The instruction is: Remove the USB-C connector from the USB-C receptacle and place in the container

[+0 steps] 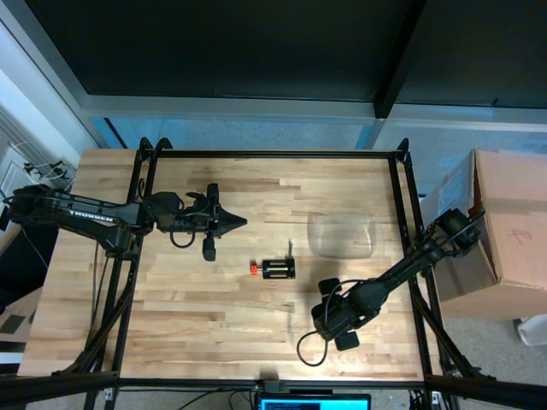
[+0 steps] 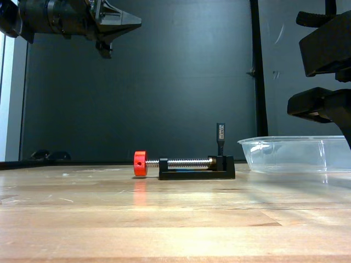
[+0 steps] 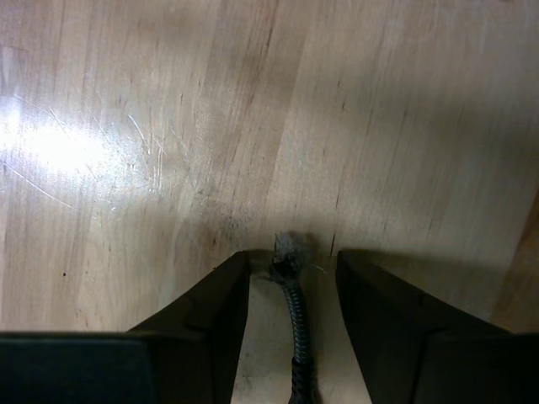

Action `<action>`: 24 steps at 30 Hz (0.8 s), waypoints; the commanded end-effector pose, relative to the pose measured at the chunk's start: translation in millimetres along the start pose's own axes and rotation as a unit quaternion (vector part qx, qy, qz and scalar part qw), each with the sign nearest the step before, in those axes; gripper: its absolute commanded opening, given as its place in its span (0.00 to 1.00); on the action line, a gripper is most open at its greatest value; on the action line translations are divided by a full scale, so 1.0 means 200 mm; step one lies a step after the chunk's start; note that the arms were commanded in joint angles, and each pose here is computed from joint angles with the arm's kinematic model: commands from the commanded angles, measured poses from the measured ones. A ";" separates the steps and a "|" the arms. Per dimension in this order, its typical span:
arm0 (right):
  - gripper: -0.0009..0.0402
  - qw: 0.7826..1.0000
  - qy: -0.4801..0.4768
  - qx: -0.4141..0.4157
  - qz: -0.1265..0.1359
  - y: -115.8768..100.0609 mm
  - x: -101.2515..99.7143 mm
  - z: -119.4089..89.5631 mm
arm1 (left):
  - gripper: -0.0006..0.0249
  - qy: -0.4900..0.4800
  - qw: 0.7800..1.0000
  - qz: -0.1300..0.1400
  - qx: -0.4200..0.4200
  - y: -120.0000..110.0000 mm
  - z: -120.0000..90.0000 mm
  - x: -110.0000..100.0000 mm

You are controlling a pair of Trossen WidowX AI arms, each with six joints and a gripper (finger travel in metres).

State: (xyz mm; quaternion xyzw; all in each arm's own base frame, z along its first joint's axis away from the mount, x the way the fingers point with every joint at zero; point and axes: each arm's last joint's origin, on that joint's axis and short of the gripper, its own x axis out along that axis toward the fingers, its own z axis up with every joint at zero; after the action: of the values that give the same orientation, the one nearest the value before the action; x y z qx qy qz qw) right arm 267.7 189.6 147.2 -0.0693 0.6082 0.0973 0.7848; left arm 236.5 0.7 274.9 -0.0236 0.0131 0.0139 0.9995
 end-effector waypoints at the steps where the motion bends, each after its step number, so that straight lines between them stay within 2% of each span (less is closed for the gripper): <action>1: 0.25 1.000 -0.001 0.001 0.000 0.00 0.00 0.00 | 0.02 0.000 1.000 0.000 0.000 0.00 0.00 0.00; 9: 0.01 1.000 -0.002 0.002 0.001 0.00 -0.01 0.00 | 0.02 0.000 1.000 0.000 0.000 0.00 0.00 0.00; 12: 0.04 1.000 -0.005 0.005 0.002 0.00 -0.02 0.01 | 0.02 0.000 1.000 0.000 0.000 0.00 0.00 0.00; 16: 0.03 1.000 -0.004 0.005 0.001 0.00 -0.05 0.01 | 0.02 0.000 1.000 0.000 0.000 0.00 0.00 0.00; 24: 0.02 1.000 0.001 0.013 -0.002 -0.03 -0.22 0.04 | 0.02 0.000 1.000 0.000 0.000 0.00 0.00 0.00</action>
State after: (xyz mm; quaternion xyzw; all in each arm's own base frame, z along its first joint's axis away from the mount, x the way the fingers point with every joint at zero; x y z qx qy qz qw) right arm 266.9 182.7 185.9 -0.0609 0.6091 0.0887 0.7858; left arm 236.4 0.8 274.9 -0.0234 0.0131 0.0140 0.9995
